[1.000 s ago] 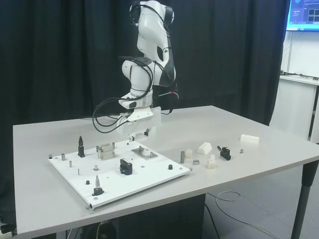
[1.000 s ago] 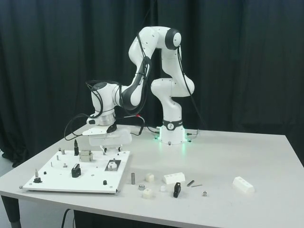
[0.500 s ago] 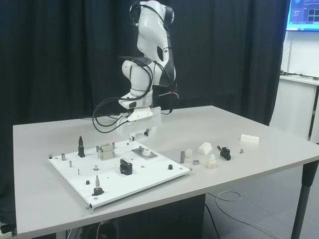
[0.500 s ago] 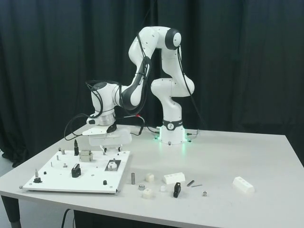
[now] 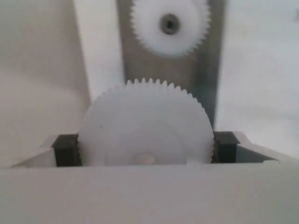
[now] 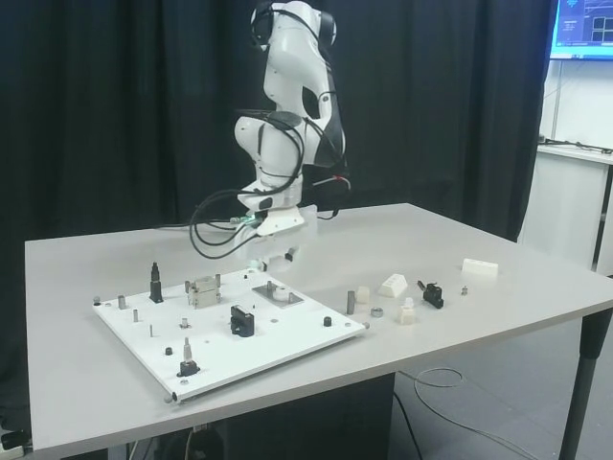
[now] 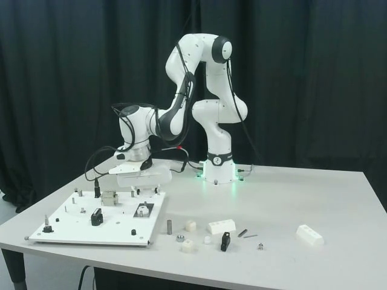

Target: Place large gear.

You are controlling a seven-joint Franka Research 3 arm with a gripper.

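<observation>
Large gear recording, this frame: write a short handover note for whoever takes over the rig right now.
Gripper: shut on the large gear, black finger pads clamped on opposite edges of it.
Position: the gripper hangs above the white assembly board, over the grey plate that carries a smaller gear already seated on its peg.
Done: the large gear is picked up and brought over the plate.
Left: it is not yet placed. Lower it onto the plate beside the smaller gear, probably meshing the teeth, then release. The large gear's own peg is not visible from here.
</observation>
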